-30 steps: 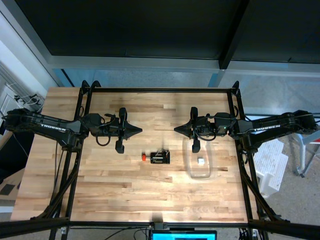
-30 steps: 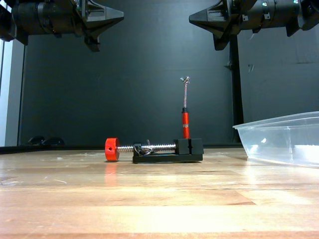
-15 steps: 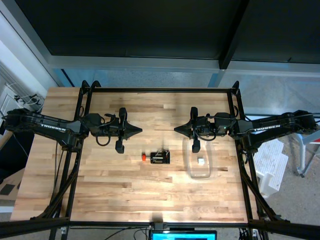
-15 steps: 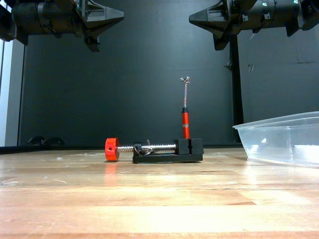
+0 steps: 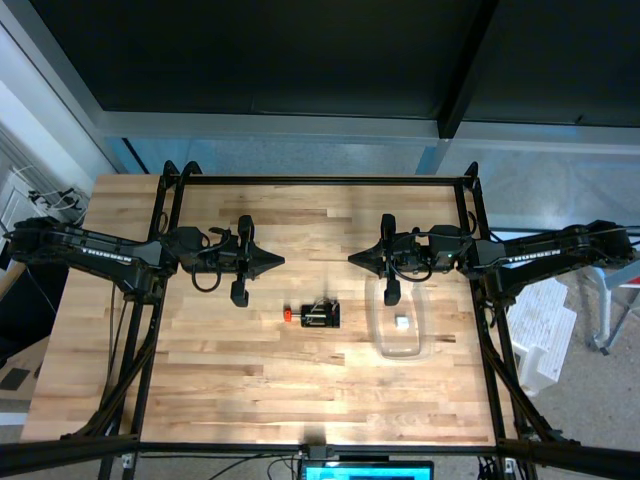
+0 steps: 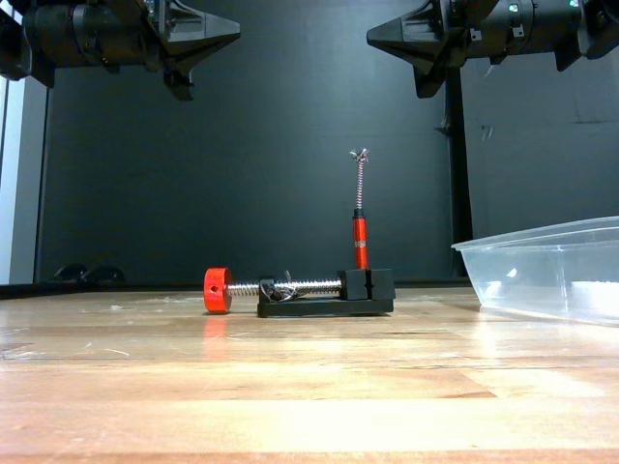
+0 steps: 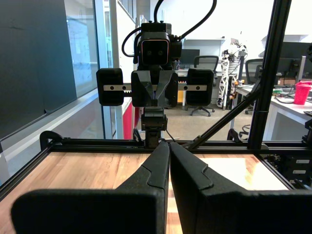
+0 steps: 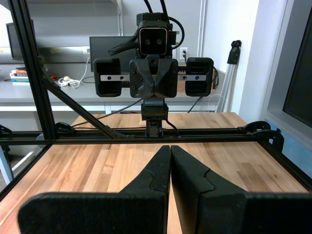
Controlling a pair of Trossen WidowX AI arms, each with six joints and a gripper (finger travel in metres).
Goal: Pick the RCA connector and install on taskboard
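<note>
Nothing's moving since before: your left gripper [image 5: 280, 262] and right gripper [image 5: 352, 260] are hovering pinched closed, taskboard [image 5: 323, 316] lying crosswise, red knob [image 5: 287, 315] pointing toward the left arm.

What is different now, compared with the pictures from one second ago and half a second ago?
Nothing visibly changed. The left gripper and the right gripper stay shut and raised above the table, facing each other and holding nothing. The taskboard remains on the table between them, and the white cube remains in the clear tray.
</note>
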